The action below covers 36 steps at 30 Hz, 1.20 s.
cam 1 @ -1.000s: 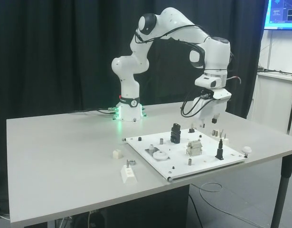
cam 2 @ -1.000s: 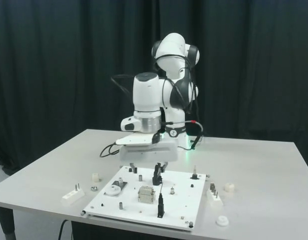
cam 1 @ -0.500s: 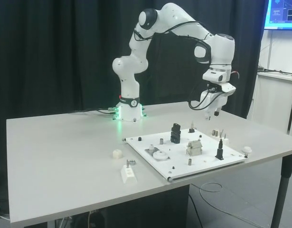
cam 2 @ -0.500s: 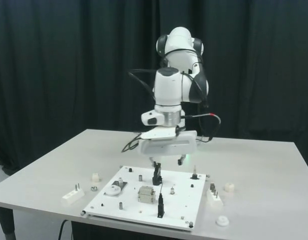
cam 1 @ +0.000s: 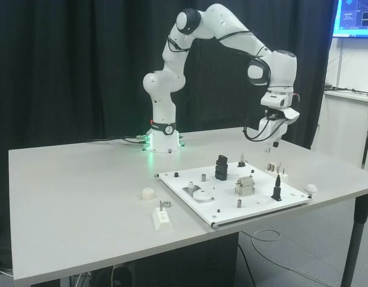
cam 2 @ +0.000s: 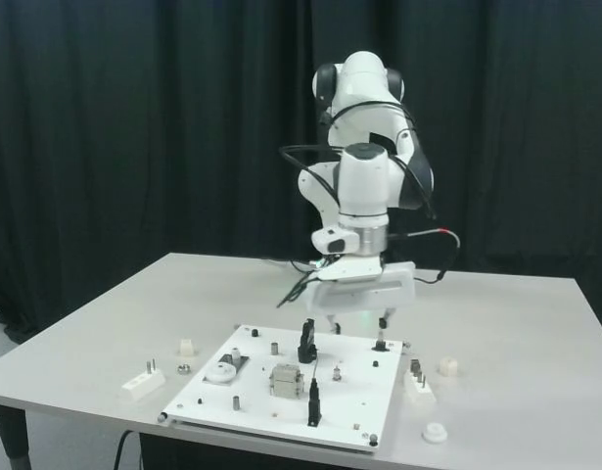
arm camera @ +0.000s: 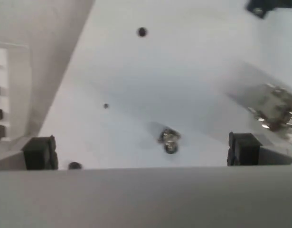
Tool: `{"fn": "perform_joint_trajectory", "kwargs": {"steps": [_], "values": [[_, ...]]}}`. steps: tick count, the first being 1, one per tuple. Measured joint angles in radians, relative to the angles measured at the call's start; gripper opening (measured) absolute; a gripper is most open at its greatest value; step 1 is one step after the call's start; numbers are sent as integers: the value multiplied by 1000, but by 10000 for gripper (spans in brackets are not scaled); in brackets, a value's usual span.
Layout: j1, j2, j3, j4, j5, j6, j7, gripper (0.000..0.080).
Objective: Pick square peg 3.
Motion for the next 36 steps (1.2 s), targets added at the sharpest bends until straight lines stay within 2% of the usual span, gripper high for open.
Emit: {"fn": "perform_joint_trajectory", "kwargs": {"steps": [18, 36], "values": [[117, -14, 0, -135, 0, 133, 75, 800], [182, -15, 1, -252, 0, 262, 154, 800]]}}
